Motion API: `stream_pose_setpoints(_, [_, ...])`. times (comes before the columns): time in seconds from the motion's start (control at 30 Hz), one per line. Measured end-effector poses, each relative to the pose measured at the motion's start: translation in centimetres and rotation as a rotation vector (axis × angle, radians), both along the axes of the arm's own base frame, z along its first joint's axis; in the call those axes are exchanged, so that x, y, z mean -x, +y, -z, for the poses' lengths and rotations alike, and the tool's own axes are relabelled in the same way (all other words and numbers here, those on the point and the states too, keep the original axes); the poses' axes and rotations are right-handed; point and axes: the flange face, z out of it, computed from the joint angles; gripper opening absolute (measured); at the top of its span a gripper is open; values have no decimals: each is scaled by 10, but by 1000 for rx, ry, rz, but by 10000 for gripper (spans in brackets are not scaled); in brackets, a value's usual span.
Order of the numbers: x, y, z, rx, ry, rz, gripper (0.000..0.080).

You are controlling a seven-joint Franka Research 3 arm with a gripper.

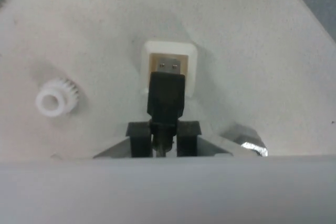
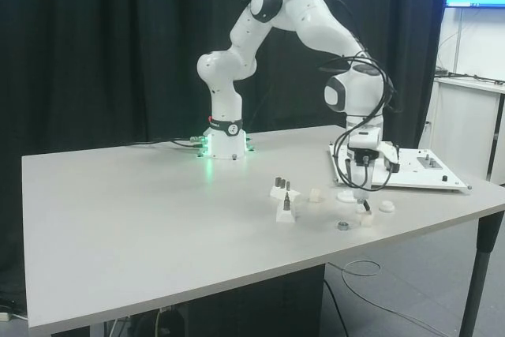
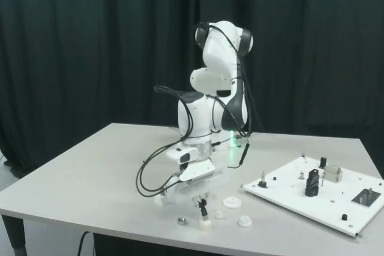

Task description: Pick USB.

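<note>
USB plug (image 1: 166, 94) sits clamped between my tool's (image 1: 164, 139) black fingers (image 1: 138, 139), just above its white socket block (image 1: 169, 66) near the surface's (image 2: 142, 211) front edge; a white gear (image 1: 54, 97) lies beside.

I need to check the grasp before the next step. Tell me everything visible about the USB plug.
The USB plug has a black body, plastic by its look, and a bare metal tip with two small holes. The gripper is shut on its rear end, one black finger on each side. It hangs tip-down over a white square holder on the grey table; whether the tip touches the holder cannot be told.
</note>
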Motion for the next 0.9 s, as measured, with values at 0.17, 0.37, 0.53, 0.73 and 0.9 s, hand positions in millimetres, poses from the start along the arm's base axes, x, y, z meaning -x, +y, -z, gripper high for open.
stream_pose_setpoints(0.17, [-2,-1,-11,-7,18,5,94])
stream_pose_setpoints(0.37, [-4,-2,-19,-11,29,10,94])
stream_pose_setpoints(0.53, [-5,-2,-22,-12,34,16,94])
stream_pose_setpoints(0.73, [-5,-2,-24,-13,35,22,94])
stream_pose_setpoints(0.9, [-5,-2,-25,-12,34,24,94])
